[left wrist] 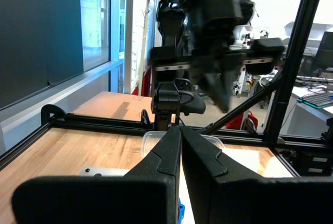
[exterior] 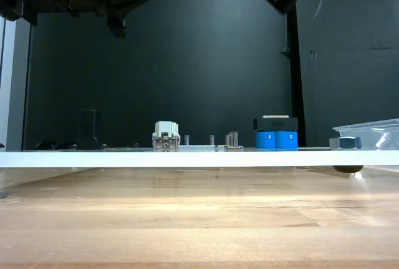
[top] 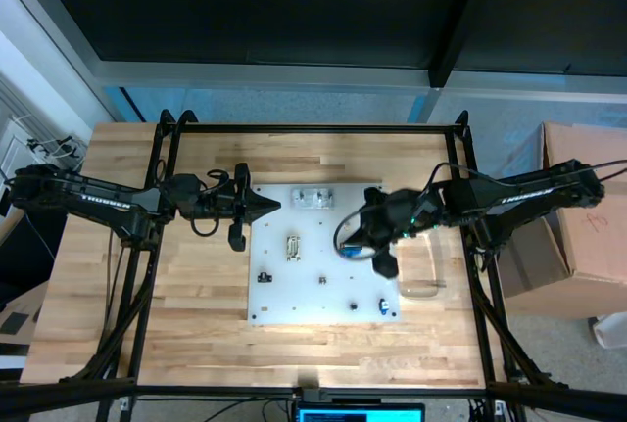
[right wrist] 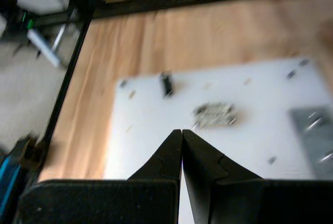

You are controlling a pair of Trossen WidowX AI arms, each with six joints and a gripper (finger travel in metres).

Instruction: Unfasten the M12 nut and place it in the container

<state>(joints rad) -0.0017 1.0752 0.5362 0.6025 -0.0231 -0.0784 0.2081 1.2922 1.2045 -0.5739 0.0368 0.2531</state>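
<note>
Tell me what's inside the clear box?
Only tabletop shows through the container; right arm hides its far end. Nut sits on its stud. Left gripper and right gripper hang over the board.

1. This is a robotics lab: a left arm (top: 98,202) and a right arm (top: 529,192) stand at the wooden table's (top: 323,353) left and right edges, inside a black metal frame (top: 313,128).
2. A white task board (top: 284,295) lies mid-table.
3. A cardboard box (top: 578,216) sits beyond the right edge, and a screen (top: 360,412) is at the near edge.
4. A keyboard (left wrist: 318,99) on a desk and tall windows (left wrist: 96,21) show beyond the table.
</note>
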